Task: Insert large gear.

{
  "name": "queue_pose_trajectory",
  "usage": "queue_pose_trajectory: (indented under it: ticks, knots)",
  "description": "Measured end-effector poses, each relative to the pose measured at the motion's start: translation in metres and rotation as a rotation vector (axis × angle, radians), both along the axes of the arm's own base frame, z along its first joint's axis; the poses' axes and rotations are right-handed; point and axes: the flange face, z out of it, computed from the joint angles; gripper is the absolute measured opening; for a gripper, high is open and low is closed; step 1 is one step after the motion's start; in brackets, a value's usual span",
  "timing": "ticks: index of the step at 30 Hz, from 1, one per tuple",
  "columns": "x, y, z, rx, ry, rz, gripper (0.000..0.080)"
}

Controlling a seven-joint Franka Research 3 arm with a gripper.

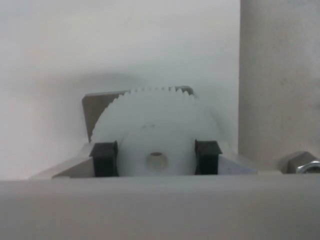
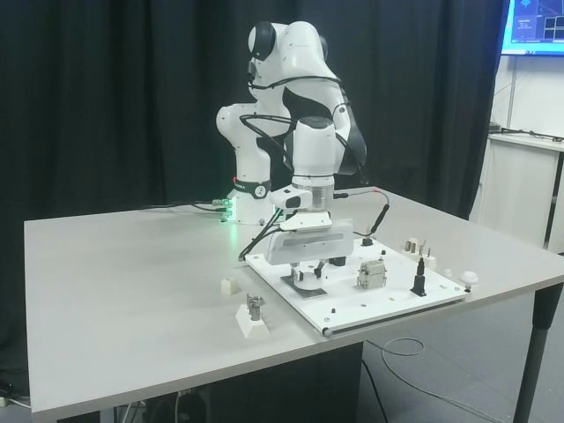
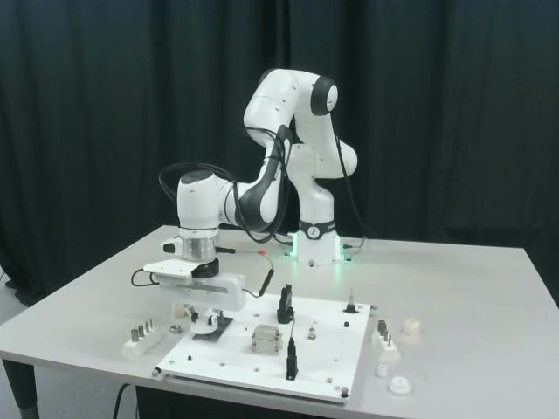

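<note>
White plastic gear (image 1: 156, 130): light, stiff, prob. slick; end effector (image 1: 156, 159) pinches its hub, best hold.

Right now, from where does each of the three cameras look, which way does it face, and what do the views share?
Wrist view: on the arm's wrist, looking down past both black fingertips, which are shut on the white large gear.
First room view: off one table corner, facing the white board; the whole arm shows, base at the back.
Second room view: off the board's opposite side, facing the black curtain; the whole arm shows.
Shared: both room views show the gripper low over the board; all three show the gear.
</note>
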Motion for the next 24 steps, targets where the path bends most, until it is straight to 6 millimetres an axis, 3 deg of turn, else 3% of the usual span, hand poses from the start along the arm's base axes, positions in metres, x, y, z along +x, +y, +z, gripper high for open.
queue_pose_trajectory:
  ticks: [24]
  knots:
    - [-0.0013,0.0064,-0.0003,0.018,0.023,0.013,0.033]
